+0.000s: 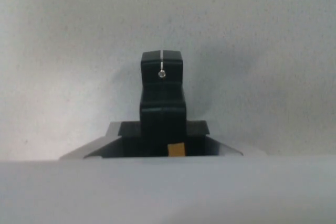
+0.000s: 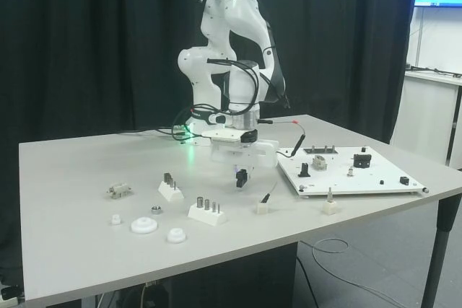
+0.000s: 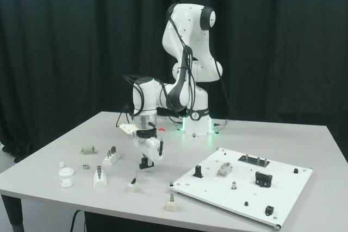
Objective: Place D-SUB.
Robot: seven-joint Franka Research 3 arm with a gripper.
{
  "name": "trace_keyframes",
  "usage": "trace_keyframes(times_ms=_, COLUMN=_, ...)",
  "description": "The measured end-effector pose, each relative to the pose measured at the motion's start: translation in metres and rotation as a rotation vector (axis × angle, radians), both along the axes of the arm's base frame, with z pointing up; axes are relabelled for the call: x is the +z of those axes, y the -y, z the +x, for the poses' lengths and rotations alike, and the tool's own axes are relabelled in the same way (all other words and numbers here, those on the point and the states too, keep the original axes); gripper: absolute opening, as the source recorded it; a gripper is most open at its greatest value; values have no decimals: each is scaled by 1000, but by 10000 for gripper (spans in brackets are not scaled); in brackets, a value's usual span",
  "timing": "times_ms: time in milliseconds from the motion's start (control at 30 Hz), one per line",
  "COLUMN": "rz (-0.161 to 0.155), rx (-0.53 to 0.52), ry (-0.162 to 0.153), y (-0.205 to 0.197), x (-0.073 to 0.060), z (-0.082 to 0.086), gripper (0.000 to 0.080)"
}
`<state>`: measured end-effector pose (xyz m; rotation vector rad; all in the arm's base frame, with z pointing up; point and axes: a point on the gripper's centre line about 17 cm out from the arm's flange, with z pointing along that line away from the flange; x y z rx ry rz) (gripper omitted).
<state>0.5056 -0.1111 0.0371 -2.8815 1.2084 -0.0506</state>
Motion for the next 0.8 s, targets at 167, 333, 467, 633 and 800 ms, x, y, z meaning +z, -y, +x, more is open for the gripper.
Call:
trace_keyframes(times_ms=167, rz=-1, rx=11, ry=-1, y=0, x=0, z=0, gripper=154)
trace_keyframes(times_ms=333, rz=-2, rx=18, ry=-4, y=0, x=-2, z=-1, gripper=154)
trace_keyframes(times_ms=467, rz=-3, rx=22, ry=-7, y=1, x=-3, z=-2, gripper=154)
trace_keyframes(times_ms=633, rz=-5, rx=30, ry=-9, y=1, x=-6, z=-2, gripper=154)
trace_keyframes(times_ms=800, rz=-9, rx=38, ry=-13, y=2, x=-9, z=-2, gripper=154)
